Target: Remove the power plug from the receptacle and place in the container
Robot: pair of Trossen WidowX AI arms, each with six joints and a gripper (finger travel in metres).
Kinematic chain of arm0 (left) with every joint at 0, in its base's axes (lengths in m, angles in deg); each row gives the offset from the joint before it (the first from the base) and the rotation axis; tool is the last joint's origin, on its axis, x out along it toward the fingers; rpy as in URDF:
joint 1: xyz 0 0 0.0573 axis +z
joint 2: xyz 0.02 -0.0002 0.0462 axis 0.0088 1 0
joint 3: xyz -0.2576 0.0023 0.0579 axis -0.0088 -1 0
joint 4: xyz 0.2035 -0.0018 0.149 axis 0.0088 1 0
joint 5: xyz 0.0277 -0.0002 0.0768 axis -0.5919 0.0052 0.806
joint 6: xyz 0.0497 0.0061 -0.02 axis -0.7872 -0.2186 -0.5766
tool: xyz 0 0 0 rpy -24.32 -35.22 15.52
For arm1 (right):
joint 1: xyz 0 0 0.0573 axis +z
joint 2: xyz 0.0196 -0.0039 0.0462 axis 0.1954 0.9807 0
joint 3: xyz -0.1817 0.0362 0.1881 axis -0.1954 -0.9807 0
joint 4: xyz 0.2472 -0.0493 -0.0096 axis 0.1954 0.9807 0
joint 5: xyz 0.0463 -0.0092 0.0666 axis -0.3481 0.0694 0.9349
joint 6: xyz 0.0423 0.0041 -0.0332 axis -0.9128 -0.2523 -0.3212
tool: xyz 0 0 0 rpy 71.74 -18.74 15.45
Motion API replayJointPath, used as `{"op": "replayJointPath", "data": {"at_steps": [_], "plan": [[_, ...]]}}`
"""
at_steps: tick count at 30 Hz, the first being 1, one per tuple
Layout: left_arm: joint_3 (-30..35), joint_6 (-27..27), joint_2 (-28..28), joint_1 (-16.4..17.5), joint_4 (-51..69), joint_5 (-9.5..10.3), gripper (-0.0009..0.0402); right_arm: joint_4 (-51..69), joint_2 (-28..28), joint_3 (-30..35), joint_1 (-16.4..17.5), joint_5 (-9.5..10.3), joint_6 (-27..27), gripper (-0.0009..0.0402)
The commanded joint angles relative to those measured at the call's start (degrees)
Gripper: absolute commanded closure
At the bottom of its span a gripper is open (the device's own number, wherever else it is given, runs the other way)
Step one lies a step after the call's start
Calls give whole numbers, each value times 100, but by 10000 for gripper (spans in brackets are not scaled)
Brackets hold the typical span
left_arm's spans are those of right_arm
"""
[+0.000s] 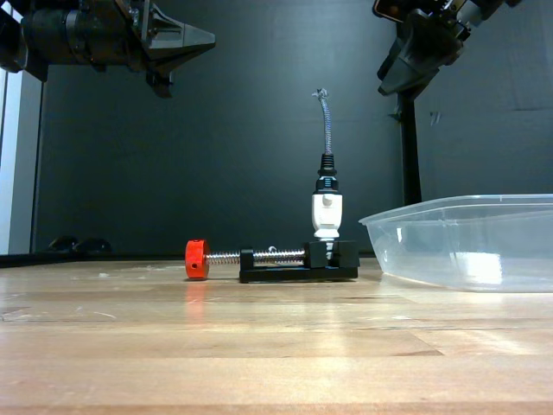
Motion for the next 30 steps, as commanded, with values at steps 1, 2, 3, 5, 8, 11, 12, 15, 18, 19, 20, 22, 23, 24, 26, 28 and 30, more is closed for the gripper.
{"op": "replayJointPath", "data": {"at_steps": [1, 2, 3, 5, 8, 11, 12, 15, 18, 19, 20, 22, 23, 24, 26, 28, 30], "plan": [[0, 0, 2, 0, -2, -2, 393, 162, 254, 243, 31, -4, -20, 392], [0, 0, 2, 2, 0, -2, 393, 205, 317, 304, 48, -7, -35, 389], [0, 0, 2, 2, -2, -2, 393, 282, 400, 382, 59, -28, -37, 384], [0, 0, 2, 0, 0, -2, 393, 496, 592, 588, 96, -179, -57, 368], [0, 0, 2, 2, 0, -2, 393, 811, 922, 896, 166, -369, -55, 332], [0, 0, 2, 2, -2, -2, 393, 992, 1263, 1200, 201, -461, -149, 289], [0, 0, 2, 2, -2, -2, 393, 1019, 1362, 1287, 208, -463, -205, 274], [0, 0, 2, 0, 0, -2, 393, 1088, 1644, 1534, 219, -459, -254, 230], [0, 0, 2, 0, 0, -2, 393, 1213, 1902, 1755, 232, -522, -313, 188], [0, 0, 2, 0, 0, -2, 393, 1290, 1991, 1836, 234, -616, -341, 175], [0, 0, 2, 2, 0, -2, 393, 1333, 2090, 1906, 243, -625, -358, 163], [0, 0, 2, 0, -2, -2, 393, 1335, 2267, 2015, 249, -605, -361, 142], [0, 0, 2, 0, -2, -2, 393, 1338, 2341, 2061, 260, -603, -358, 134], [0, 0, 2, 2, 0, -2, 393, 1335, 2417, 2105, 262, -605, -358, 125], [0, 0, 2, 0, 0, -2, 393, 1338, 2568, 2186, 284, -603, -358, 113], [0, 0, 2, 2, -2, -2, 393, 1340, 2721, 2271, 304, -605, -365, 107], [0, 0, 2, 0, -2, -2, 393, 1338, 2830, 2310, 310, -608, -365, 106]]}}
